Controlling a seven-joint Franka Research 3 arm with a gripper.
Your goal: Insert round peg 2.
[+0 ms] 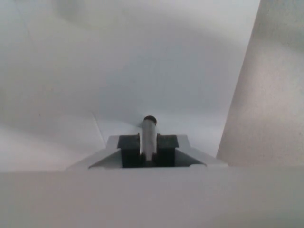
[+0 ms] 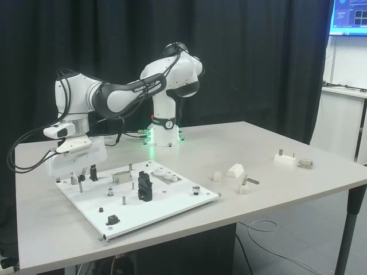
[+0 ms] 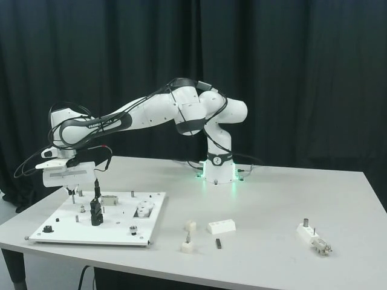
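Nearest the wrist camera, the hand (image 1: 148,159) pinched the round peg (image 1: 148,137) upright between its black fingers (image 1: 129,151), the peg's dark tip pointing at the white board (image 1: 95,71) below. In the room views the hand (image 3: 72,192) hung over the board's (image 3: 115,226) far-left corner, at the worktop's (image 3: 272,199) nine o'clock side.

The only lettering stands on the white arm's forearm (image 2: 133,90), dark capitals that seem to begin with FRANKA in both room views, the rest too small to read. A screen (image 2: 348,16) at the first room view's upper corner carries illegible lines.
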